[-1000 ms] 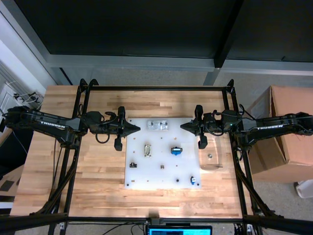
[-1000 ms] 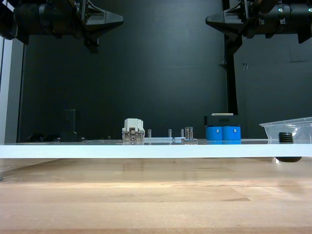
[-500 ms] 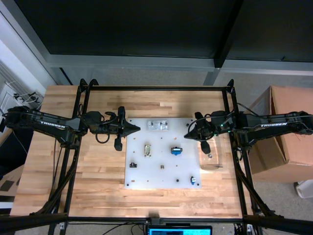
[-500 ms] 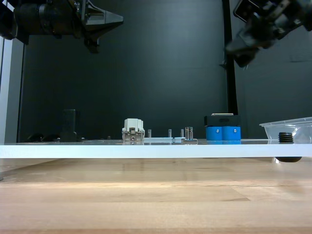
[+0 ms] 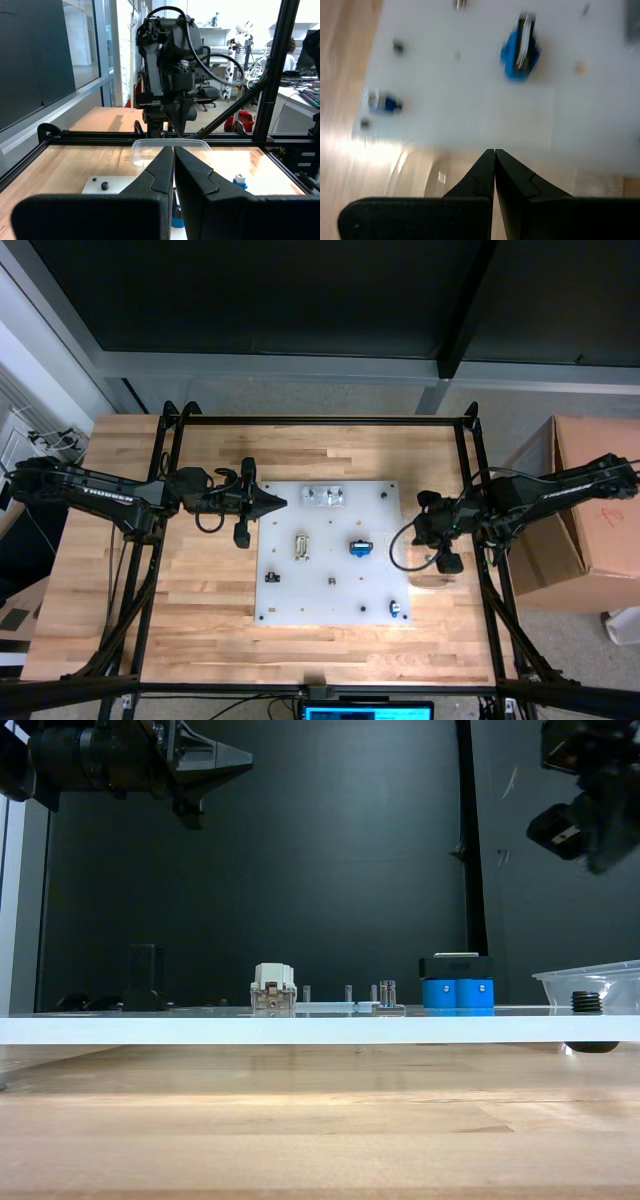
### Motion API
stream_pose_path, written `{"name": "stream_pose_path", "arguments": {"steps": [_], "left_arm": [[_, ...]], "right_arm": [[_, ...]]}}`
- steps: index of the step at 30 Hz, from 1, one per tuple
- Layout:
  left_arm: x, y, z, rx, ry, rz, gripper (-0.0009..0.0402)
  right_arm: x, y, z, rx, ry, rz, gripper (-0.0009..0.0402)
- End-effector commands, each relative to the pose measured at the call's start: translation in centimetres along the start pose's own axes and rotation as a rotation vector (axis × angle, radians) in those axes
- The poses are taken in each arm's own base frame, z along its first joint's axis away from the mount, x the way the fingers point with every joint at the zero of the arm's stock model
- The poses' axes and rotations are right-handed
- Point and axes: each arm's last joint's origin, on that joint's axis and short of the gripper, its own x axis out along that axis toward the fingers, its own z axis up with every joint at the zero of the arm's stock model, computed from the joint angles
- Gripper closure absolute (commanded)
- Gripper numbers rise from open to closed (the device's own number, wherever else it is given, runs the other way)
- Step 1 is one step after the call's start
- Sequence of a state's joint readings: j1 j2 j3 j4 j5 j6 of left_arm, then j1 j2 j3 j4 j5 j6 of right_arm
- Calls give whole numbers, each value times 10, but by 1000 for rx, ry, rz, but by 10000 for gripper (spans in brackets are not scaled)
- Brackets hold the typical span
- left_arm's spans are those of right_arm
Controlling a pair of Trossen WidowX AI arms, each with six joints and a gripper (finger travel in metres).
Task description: Pick the M12 nut and place it on its threads and fasten
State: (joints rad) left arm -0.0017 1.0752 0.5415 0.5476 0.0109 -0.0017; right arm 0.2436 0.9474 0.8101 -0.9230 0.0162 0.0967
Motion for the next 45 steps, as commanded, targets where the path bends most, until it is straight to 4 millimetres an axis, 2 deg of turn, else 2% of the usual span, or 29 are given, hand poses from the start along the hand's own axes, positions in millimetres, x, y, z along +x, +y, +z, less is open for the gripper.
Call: {"name": "stream_pose_path", "arguments": {"steps": [1, 5, 12, 21, 26, 31, 38, 45], "left_arm": [[0, 0, 0, 0, 0, 0, 393], [0, 0, 0, 0, 0, 0, 393], [0, 0, 0, 0, 0, 0, 393], [0, 0, 0, 0, 0, 0, 393], [0, 0, 0, 0, 0, 0, 393], [0, 0, 0, 0, 0, 0, 393], [0, 0, 0, 0, 0, 0, 393], [0, 0, 0, 0, 0, 0, 393]], "right_arm": [[3, 2, 1, -47, 143, -10, 393], [12, 4, 7, -137, 268, -6, 393], [31, 13, 11, -356, 358, 48, 379], [46, 26, 9, -621, 425, 111, 275], [51, 33, -3, -667, 446, 128, 220], [60, 32, -15, -673, 431, 128, 185], [67, 31, -22, -687, 429, 132, 165], [73, 30, -28, -682, 435, 131, 166]]}}
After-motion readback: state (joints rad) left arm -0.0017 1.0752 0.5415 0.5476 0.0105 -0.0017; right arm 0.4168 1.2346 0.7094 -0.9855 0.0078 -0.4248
